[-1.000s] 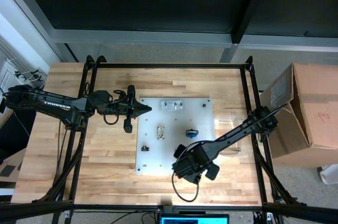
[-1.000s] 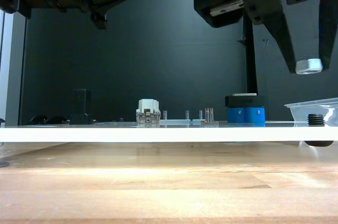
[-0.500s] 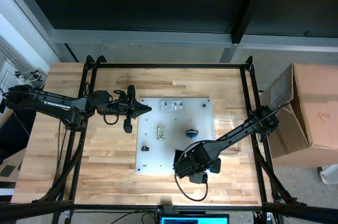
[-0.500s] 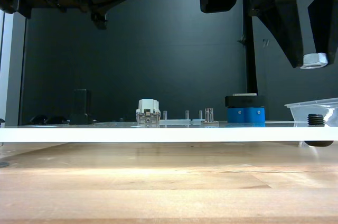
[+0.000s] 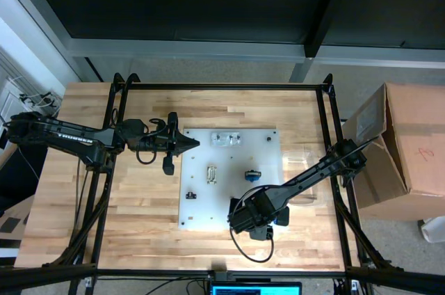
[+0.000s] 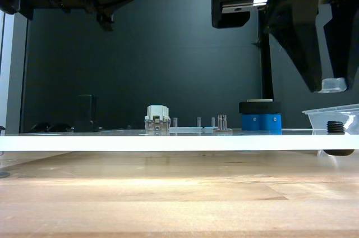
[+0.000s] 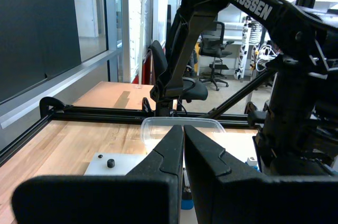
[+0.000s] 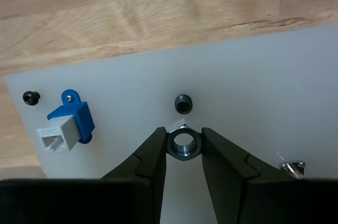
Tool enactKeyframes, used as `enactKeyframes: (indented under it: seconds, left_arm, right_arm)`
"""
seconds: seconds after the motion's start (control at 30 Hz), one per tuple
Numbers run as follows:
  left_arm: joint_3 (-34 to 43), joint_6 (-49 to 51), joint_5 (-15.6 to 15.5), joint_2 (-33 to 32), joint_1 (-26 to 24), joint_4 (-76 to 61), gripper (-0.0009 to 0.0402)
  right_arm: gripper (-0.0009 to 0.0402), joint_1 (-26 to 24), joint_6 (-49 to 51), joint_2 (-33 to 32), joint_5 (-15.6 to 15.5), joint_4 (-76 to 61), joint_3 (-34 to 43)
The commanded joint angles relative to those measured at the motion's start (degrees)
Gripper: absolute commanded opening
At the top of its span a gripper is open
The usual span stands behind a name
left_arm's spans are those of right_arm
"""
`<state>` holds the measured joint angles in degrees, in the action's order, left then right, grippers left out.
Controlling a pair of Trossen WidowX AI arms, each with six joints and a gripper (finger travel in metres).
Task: Pick the M12 nut and place it on its threads and fasten
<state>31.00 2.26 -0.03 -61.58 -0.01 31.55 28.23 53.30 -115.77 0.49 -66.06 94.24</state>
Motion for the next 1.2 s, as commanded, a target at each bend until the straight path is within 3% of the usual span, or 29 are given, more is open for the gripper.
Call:
enactKeyframes:
  seconds: [0.03, 1.2]
  left_arm:
    - [0.0, 0.0, 0.0, 0.0, 0.0, 0.0, 0.0]
    - [0.0, 0.0, 0.0, 0.0, 0.0, 0.0, 0.0]
  right_arm:
    - [0.0009, 0.0, 0.0, -0.5, 0.0, 0.3, -0.1]
    - [0.0009, 0.0, -0.4, -2.1, -0.1, 5.6, -3.5]
